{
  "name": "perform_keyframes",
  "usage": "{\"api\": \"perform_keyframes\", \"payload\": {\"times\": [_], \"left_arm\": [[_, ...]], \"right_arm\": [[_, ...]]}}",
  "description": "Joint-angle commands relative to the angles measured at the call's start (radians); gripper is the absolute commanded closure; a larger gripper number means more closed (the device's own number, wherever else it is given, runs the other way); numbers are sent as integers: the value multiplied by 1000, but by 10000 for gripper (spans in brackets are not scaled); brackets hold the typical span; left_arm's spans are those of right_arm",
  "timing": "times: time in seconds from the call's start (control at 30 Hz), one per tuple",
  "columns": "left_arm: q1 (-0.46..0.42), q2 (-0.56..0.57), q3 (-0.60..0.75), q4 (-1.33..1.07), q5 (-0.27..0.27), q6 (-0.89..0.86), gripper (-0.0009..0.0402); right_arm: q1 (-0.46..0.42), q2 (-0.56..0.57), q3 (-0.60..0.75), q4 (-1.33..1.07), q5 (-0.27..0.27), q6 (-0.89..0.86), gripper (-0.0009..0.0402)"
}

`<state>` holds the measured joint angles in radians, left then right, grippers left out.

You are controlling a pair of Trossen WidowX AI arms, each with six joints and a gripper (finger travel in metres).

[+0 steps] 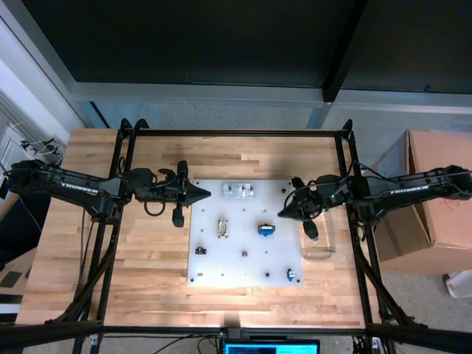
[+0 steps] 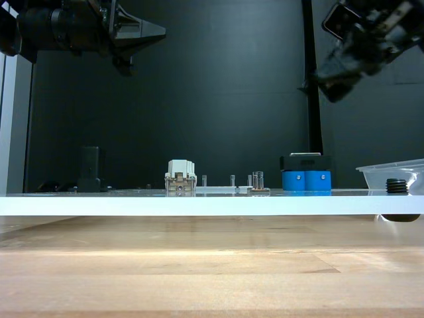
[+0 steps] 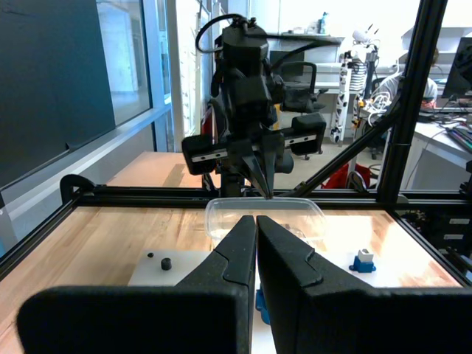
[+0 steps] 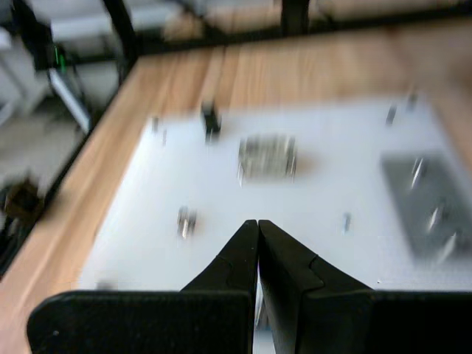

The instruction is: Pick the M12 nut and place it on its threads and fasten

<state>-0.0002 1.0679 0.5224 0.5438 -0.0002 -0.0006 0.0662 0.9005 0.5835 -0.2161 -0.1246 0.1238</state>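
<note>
**A:** What sat nearest the left wrist camera?

**B:** The left tool (image 3: 256,219) itself. Its two black fingers (image 3: 225,258) were clenched tip to tip, with nothing between them. Past them stood the clear tray (image 3: 310,210), and beyond that the right arm (image 3: 247,88) faced the camera.

**A:** And the right tool?

**B:** The right tool (image 4: 257,223) was clenched the same way and empty. It was tilted down over the white board (image 4: 332,169).

**A:** Where did they hang, seen from above?

**B:** The left tool was at the board's 10 o'clock, over the far left corner. The right tool was at 2 o'clock, over the board's right side, just beside the tray. From table height both hung well above the board.

**A:** What lay outward from them?

**B:** A cream connector (image 1: 221,228) lay toward 9 o'clock from the board's centre and a blue block (image 1: 266,229) toward 3 o'clock. A silver plate (image 1: 240,192) sat at 12 o'clock. The tray rested on the table (image 1: 147,258) at the board's 3 o'clock.

**A:** And the M12 nut?

**B:** I could not tell where it lay, as no view showed it plainly. The black stud (image 2: 397,187), at the board's 5 o'clock, showed bare ribs in the low view, with nothing silver on top.
</note>
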Motion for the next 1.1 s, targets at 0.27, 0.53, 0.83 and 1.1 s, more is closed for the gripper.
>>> {"api": "perform_keyframes", "payload": {"times": [0.27, 0.53, 0.83, 1.1], "left_arm": [[0, 0, 0, 0, 0, 0, 393], [0, 0, 0, 0, 0, 0, 393], [0, 0, 0, 0, 0, 0, 393], [0, 0, 0, 0, 0, 0, 393]], "right_arm": [[98, 44, 174, -531, 27, -81, 393], [107, 63, 225, -787, 27, -359, 393], [122, 106, 225, -982, 29, -788, 393], [157, 203, 225, -1017, 137, -967, 376]]}}
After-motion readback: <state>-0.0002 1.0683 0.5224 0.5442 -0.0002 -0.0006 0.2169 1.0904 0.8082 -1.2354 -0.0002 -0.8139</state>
